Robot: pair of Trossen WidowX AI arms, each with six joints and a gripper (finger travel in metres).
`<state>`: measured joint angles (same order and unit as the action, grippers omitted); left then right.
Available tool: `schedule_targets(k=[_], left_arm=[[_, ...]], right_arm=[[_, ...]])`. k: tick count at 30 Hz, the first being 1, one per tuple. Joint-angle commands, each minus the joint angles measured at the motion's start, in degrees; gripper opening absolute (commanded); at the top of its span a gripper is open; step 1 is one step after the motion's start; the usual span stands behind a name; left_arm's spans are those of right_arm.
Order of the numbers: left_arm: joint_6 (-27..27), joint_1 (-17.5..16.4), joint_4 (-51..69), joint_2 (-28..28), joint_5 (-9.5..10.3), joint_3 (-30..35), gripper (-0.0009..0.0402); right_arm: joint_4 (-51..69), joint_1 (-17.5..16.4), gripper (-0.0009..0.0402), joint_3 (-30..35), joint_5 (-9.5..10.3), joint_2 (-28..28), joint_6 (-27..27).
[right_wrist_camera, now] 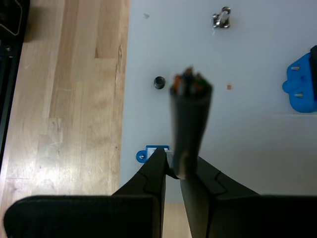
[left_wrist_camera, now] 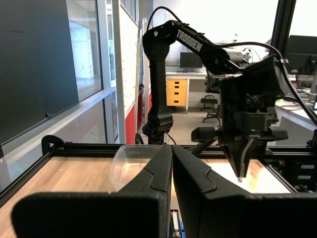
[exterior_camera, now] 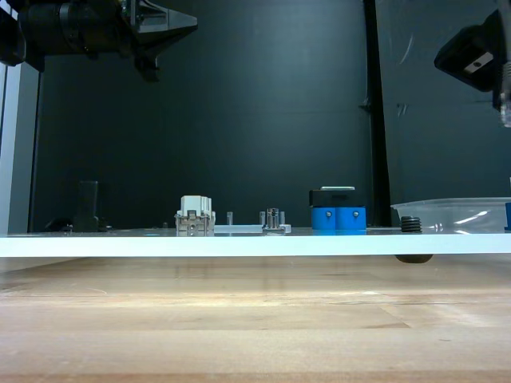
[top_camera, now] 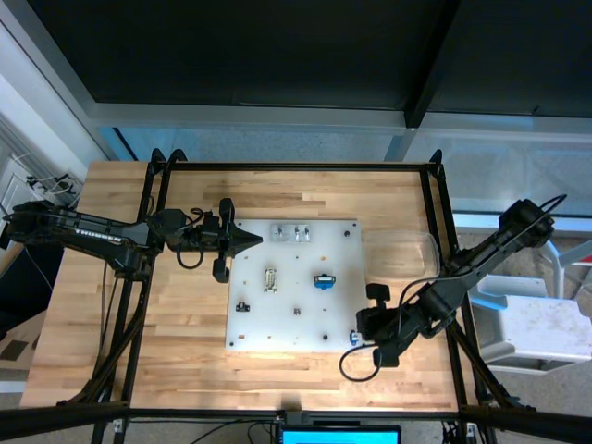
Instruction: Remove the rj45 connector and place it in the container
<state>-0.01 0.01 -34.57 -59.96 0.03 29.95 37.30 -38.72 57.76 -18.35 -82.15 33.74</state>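
My right gripper (right_wrist_camera: pixel 177 157) is shut on the rj45 connector (right_wrist_camera: pixel 189 111), whose short black cable stub with frayed coloured wires sticks out past the fingers. It hangs above the near right corner of the white board (top_camera: pixel 291 314), over a small blue socket (right_wrist_camera: pixel 148 152). In the high view the right gripper (top_camera: pixel 359 326) is well in front of the clear container (top_camera: pixel 404 254), which stands off the board's right edge. My left gripper (top_camera: pixel 252 239) is shut on nothing, held high over the board's far left edge, fingertips (left_wrist_camera: pixel 166 156) pressed together.
The board carries a bright-blue block (top_camera: pixel 324 281), a cream oblong connector (top_camera: pixel 270 279), a metal fitting (top_camera: pixel 296 231) at the far edge and a small black clip (top_camera: pixel 243 304). A black frame rail (top_camera: pixel 444 231) runs behind the container.
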Motion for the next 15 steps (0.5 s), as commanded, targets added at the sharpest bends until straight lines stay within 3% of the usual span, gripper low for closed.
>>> schedule_targets(k=[1, 12, 15], left_arm=[[0.0, -0.02, 0.0, -0.02, 0.0, 0.0, 0.0], [0.0, -0.02, -0.02, -0.02, 0.0, 0.0, 0.0], [0.02, 0.0, 0.0, -0.02, 0.02, 0.0, 0.0]], right_arm=[[1.53, 1.81, 0.0, -1.46, 0.42, 2.49, -0.2], [9.81, 10.54, 0.0, -3.39, 0.7, 10.62, -6.97], [9.92, 13.31, 0.0, -4.81, 2.95, 12.92, -9.31]])
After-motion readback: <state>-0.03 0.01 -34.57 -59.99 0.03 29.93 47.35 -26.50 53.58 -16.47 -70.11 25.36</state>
